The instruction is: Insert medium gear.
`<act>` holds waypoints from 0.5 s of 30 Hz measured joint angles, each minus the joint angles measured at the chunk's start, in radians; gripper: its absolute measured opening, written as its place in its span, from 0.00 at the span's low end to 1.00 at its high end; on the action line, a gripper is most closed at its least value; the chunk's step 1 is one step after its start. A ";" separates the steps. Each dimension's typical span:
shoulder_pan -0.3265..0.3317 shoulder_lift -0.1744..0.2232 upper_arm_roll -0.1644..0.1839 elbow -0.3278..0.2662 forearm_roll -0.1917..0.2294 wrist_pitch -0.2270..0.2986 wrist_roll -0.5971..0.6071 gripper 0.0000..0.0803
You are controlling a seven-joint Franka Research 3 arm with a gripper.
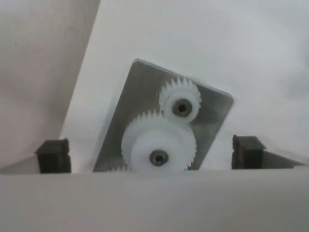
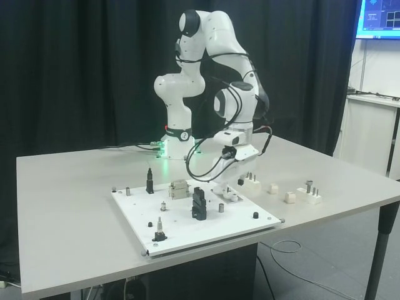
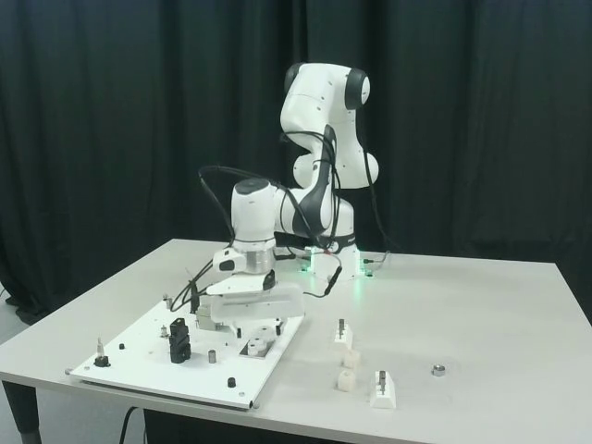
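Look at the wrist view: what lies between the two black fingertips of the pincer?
In the wrist view, the grey metal plate with two meshed white gears, the small gear and larger gear, lies between the black fingertips.

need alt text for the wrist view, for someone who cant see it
Two white gears sit meshed on a grey metal plate: a larger gear and a smaller gear, each with a dark hole at its centre. The end effector hangs over the plate with its two black fingertips wide apart, one on either side, holding nothing.
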 joint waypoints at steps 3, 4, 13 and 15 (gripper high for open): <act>0.000 -0.010 0.000 0.011 -0.025 -0.027 0.038 0.92; 0.000 -0.013 0.000 0.014 -0.032 -0.035 0.048 0.92; 0.000 -0.026 -0.002 0.035 -0.061 -0.081 0.107 0.99; 0.000 -0.026 -0.003 0.037 -0.061 -0.083 0.109 0.99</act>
